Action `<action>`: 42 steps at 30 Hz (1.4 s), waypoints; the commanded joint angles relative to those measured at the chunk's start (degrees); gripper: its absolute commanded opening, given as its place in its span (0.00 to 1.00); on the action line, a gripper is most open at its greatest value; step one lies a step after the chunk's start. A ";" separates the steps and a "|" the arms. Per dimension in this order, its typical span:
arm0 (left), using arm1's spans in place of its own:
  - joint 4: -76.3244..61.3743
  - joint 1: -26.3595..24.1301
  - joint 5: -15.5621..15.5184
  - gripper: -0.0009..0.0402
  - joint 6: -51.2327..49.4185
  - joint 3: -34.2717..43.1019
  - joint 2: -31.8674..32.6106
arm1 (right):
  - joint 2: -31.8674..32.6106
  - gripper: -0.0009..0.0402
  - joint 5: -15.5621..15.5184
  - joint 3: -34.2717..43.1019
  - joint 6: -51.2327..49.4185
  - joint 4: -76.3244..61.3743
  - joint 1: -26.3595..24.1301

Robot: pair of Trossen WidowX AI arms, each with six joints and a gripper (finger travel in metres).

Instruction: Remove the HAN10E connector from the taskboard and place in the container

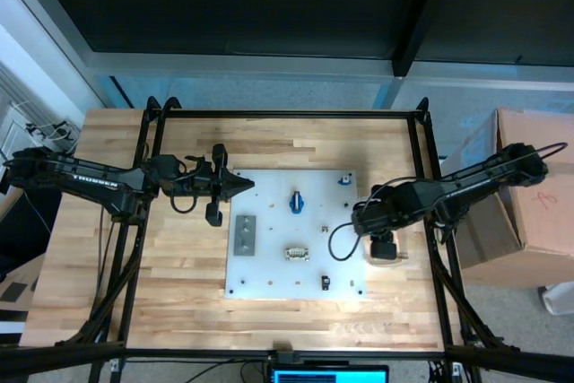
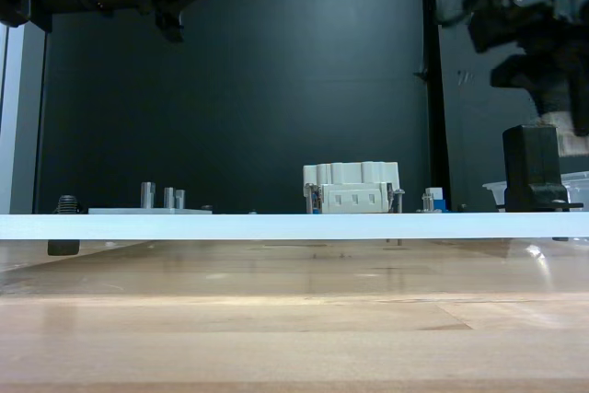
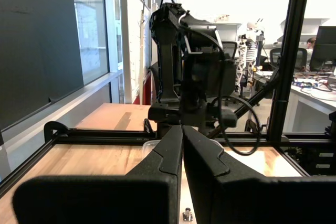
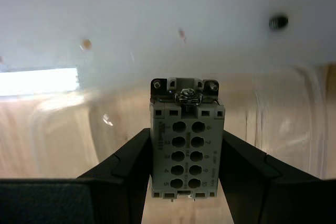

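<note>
**Q:** Where is the connector?
**A:** The connector (image 4: 187, 142) is clear of the board (image 1: 269, 221). It is gripped between the fingers (image 4: 123, 163) of the right gripper (image 1: 384, 249), which clamp its two long sides. Its ten-hole face is turned toward the wrist camera.

**Q:** How does it lie relative to the container?
**A:** The right gripper hangs over the container (image 1: 400, 256), which stands on the table (image 1: 179, 257) just beside the board's right edge. In the right wrist view the clear walls curve past the connector on both sides. Whether the connector touches the container's floor cannot be told.

**Q:** What else stands on the board?
**A:** A beige socket (image 1: 297, 254) sits near the middle of the board's near half, apart from both grippers.

**Q:** And the left gripper?
**A:** The left gripper (image 1: 244, 184) is raised above the board's left edge and points inward. Its fingers are pressed together with nothing between them.
</note>
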 commanded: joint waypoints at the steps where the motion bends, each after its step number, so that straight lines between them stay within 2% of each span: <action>1: 0.00 0.00 0.00 0.02 0.00 0.02 0.02 | -2.51 0.05 -0.02 -3.43 0.98 0.37 0.46; 11: 0.00 0.02 0.02 0.02 0.00 0.02 0.02 | -4.70 0.07 0.02 -11.78 2.49 6.49 0.83; 29: 0.00 0.00 0.02 0.02 0.00 0.02 0.02 | -4.70 0.49 0.39 -12.79 2.99 7.87 0.90; 36: 0.00 0.00 0.00 0.02 0.00 0.02 0.02 | -4.70 0.60 0.42 -12.79 3.85 7.76 0.94; 42: 0.00 0.00 0.00 0.02 0.00 0.02 0.02 | -4.81 0.63 0.42 -10.95 3.76 5.88 0.92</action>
